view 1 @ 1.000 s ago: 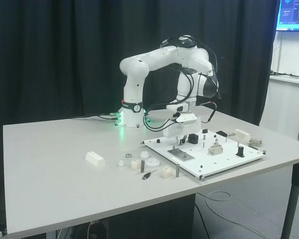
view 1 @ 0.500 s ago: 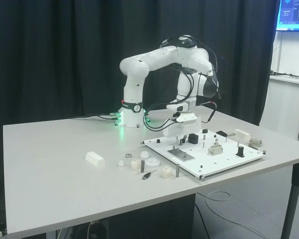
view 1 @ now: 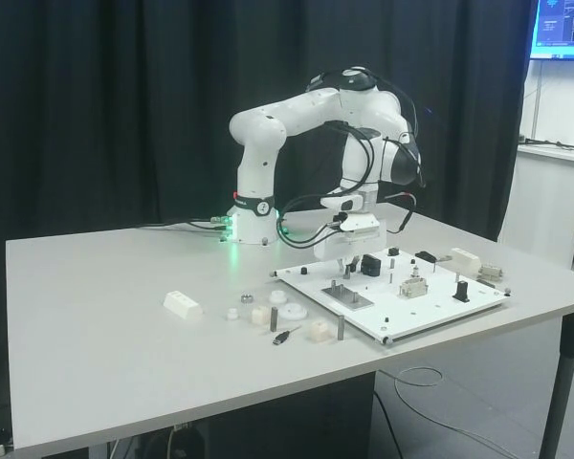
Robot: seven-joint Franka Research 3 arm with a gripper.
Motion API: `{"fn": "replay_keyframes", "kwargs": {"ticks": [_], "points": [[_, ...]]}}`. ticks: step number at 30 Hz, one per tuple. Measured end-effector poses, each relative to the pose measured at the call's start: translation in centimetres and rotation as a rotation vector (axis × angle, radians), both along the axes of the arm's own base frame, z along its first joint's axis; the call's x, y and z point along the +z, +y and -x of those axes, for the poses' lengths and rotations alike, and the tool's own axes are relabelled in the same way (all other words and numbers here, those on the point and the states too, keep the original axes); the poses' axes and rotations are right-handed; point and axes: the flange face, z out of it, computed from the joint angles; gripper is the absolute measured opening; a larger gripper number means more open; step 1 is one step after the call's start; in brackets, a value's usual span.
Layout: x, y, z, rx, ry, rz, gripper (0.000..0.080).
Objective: Remove round peg 4.
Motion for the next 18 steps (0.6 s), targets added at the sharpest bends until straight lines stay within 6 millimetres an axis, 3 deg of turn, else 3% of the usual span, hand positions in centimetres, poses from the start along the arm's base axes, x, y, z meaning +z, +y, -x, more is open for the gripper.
{"fn": "replay_keyframes", "kwargs": {"ticks": [18], "points": [[2.4,-0.1,0.1,-0.021,0.018,0.002,0.015]]}}
